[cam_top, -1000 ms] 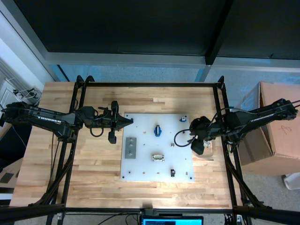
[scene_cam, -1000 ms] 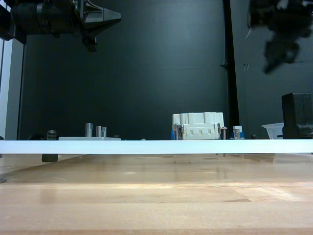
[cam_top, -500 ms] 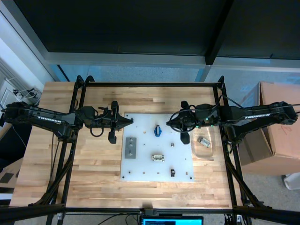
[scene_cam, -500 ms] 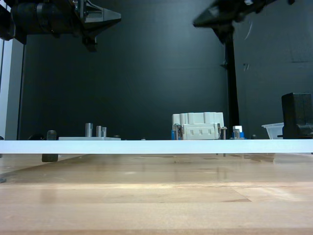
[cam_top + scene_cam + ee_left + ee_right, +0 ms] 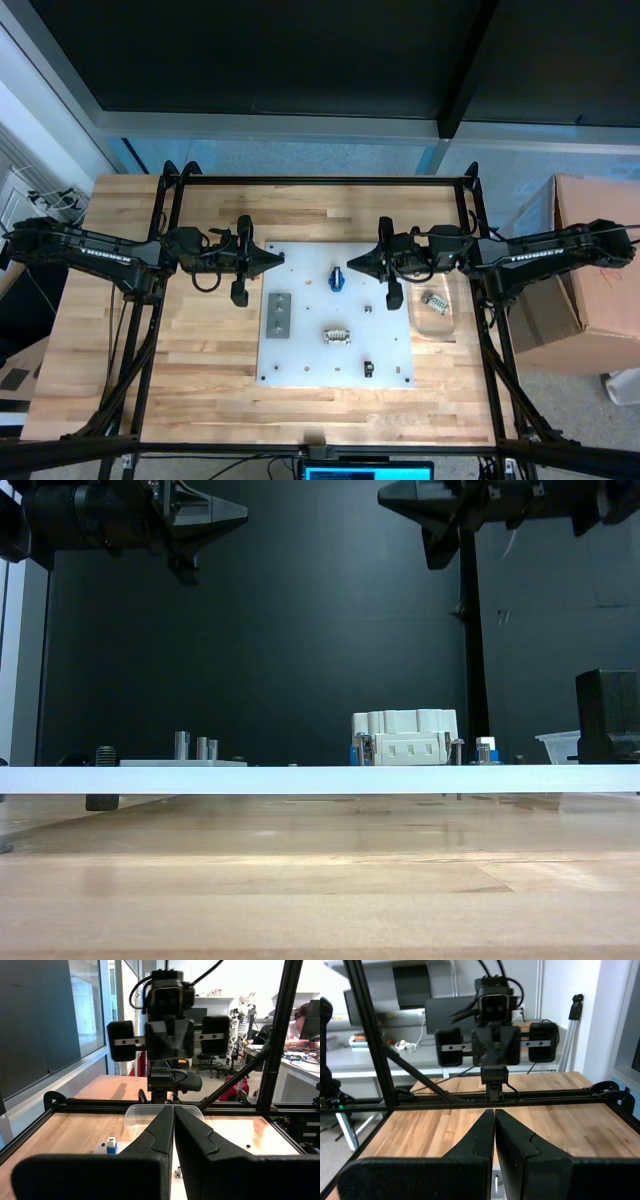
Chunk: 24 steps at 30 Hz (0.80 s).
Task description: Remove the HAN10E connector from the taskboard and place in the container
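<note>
The HAN10E connector [image 5: 434,300], small and grey-white, lies free inside the clear container [image 5: 430,326] off the white taskboard's [image 5: 300,360] right edge. Its cream seat [image 5: 337,337] stays on the board, also seen in the low view as the seat [image 5: 404,737]. My right gripper [image 5: 349,268] hangs shut and empty high over the board's upper right, left of the container; its fingers [image 5: 485,1127] press together. My left gripper [image 5: 282,258] hovers shut and empty above the board's upper left corner, its fingers [image 5: 162,1122] closed.
On the board sit a blue part [image 5: 337,278], a grey block [image 5: 279,315] and a small black part [image 5: 368,369]. A black frame [image 5: 320,181] rings the table. A cardboard box [image 5: 590,270] stands off the right edge.
My right gripper has left the spot over the container, swung left over the board and shut. The connector now shows lying in the container. The left arm has not moved.
</note>
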Each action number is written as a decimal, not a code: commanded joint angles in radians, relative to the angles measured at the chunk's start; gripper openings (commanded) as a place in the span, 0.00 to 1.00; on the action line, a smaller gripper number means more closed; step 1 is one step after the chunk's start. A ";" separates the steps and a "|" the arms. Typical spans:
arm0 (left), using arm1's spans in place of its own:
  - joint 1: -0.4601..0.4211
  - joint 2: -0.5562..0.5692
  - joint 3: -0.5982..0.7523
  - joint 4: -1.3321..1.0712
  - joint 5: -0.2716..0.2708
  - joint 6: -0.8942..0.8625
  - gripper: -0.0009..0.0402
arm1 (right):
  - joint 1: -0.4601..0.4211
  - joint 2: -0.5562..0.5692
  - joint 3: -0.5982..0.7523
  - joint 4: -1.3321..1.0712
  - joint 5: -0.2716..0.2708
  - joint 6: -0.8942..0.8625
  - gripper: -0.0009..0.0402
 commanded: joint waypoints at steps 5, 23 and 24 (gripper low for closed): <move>0.000 0.000 0.000 0.000 0.000 0.000 0.02 | -0.028 -0.028 -0.033 0.022 -0.002 -0.005 0.02; 0.000 0.000 0.000 0.000 0.000 0.000 0.02 | -0.048 -0.090 -0.091 0.045 0.002 -0.006 0.02; 0.000 0.000 0.000 0.000 0.000 0.000 0.02 | -0.048 -0.090 -0.091 0.045 0.002 -0.006 0.02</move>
